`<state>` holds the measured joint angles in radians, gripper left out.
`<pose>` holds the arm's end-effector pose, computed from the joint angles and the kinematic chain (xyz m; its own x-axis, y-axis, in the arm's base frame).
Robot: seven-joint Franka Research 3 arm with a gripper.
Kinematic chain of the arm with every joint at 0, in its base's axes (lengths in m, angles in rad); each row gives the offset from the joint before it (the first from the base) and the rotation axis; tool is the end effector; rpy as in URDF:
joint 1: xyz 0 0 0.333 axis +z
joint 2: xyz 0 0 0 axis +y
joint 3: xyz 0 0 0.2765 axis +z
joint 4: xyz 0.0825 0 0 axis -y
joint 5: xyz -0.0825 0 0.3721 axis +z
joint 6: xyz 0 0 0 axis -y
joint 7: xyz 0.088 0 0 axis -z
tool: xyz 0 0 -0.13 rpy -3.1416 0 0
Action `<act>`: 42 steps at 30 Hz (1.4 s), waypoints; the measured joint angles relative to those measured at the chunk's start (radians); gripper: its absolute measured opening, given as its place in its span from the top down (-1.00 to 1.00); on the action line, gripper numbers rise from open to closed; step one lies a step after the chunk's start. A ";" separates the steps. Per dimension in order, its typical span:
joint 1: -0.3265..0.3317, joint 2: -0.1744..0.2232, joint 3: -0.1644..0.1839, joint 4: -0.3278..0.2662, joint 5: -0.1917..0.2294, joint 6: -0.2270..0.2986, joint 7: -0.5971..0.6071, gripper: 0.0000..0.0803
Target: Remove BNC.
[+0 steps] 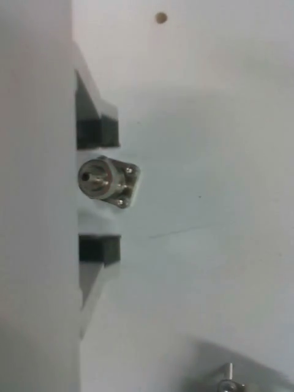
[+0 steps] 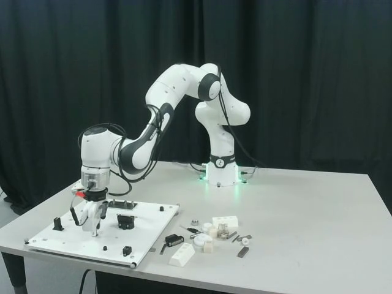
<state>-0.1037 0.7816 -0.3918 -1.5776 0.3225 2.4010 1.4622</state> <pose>0.6106 -0.2912 0.1707 -0.4777 -0.8774 0.0438 -0.8752 0.4711 -0.1101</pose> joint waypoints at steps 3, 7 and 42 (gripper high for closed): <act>-0.002 0.005 0.000 0.006 0.000 0.001 0.000 0.27; -0.003 0.016 0.003 0.020 0.006 0.002 0.001 0.27; -0.031 0.068 0.003 0.146 0.007 -0.161 -0.042 0.70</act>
<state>-0.1351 0.8494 -0.3892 -1.4320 0.3291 2.2398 1.4205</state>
